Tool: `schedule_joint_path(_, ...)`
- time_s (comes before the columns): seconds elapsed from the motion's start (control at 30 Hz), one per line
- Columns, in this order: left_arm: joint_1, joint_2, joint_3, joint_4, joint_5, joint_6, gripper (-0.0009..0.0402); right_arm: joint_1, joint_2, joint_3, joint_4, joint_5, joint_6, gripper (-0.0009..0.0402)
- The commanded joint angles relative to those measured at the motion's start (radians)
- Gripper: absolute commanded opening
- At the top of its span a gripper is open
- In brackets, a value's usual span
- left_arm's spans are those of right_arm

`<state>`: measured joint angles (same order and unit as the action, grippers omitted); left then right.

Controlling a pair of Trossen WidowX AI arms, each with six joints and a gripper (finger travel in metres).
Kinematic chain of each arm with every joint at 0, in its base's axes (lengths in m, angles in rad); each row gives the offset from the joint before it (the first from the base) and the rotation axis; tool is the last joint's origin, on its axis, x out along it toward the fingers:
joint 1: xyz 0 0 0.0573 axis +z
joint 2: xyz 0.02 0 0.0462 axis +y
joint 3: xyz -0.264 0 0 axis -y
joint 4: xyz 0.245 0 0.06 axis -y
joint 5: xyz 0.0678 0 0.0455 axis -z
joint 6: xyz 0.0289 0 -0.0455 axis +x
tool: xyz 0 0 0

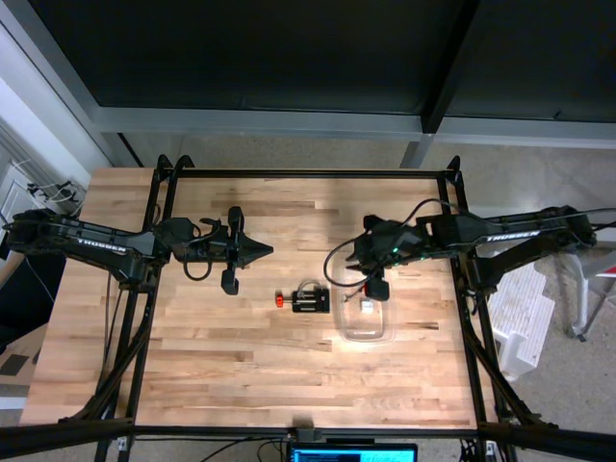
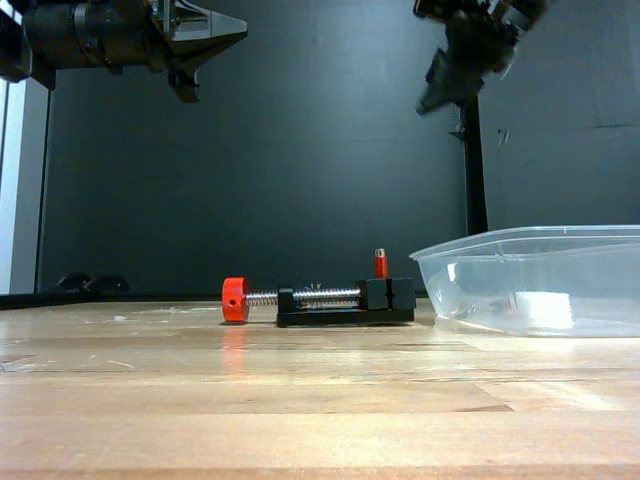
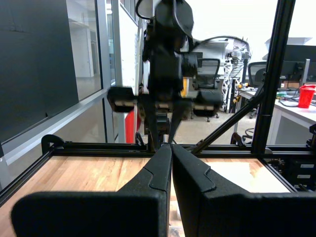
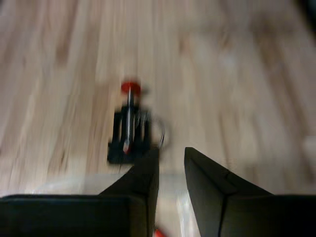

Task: Remove the RCA connector from the receptacle and place in the container

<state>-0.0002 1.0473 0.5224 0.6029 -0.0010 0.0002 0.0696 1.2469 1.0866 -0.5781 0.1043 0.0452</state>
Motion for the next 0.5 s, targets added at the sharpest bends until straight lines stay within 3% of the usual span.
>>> schedule_joint_path(0.03,0.000,0.000,0.000,0.000,0.000,0.000,0.0000,-0.024,-0.041,-0.033,0.132,-0.012,-0.026,0.0040)
schedule_joint_path(0.17,0.000,0.000,0.000,0.000,0.000,0.000,0.0000,-0.059,-0.069,-0.055,0.263,-0.074,-0.033,0.0011)
schedule_joint_path(0.5,0.000,0.000,0.000,0.000,0.000,0.000,0.0000,-0.066,-0.079,-0.105,0.499,-0.080,-0.053,0.0000)
